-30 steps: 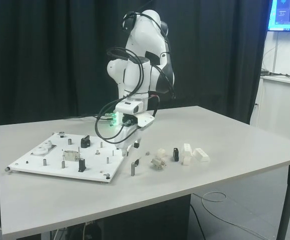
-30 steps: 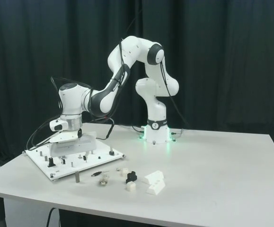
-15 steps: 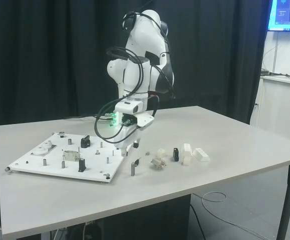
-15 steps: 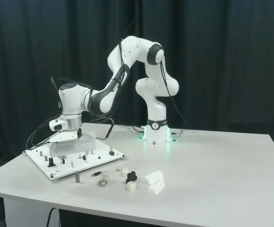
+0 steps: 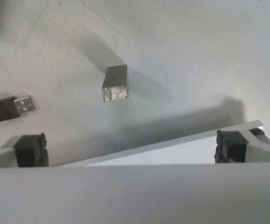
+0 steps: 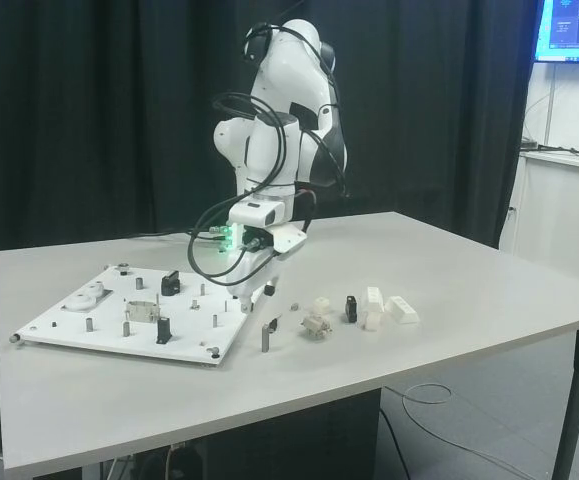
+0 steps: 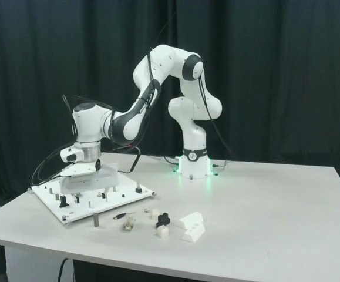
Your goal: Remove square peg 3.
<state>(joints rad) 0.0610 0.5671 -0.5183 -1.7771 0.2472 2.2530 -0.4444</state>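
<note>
On the grey table (image 5: 195, 56), just off the edge of the white board (image 6: 59, 318): square peg (image 5: 114, 83), one, standing upright, out of any socket, near a USB plug (image 5: 20, 105).

Gripper (image 5: 130, 148): above the board's edge, jaws spread wide, holding nothing, clear of the peg.

Handling, judged: grey metal, stiff, dense for its bulk, smooth-sided and liable to slip or topple. Hold two opposite flat faces, at the upper half.
</note>
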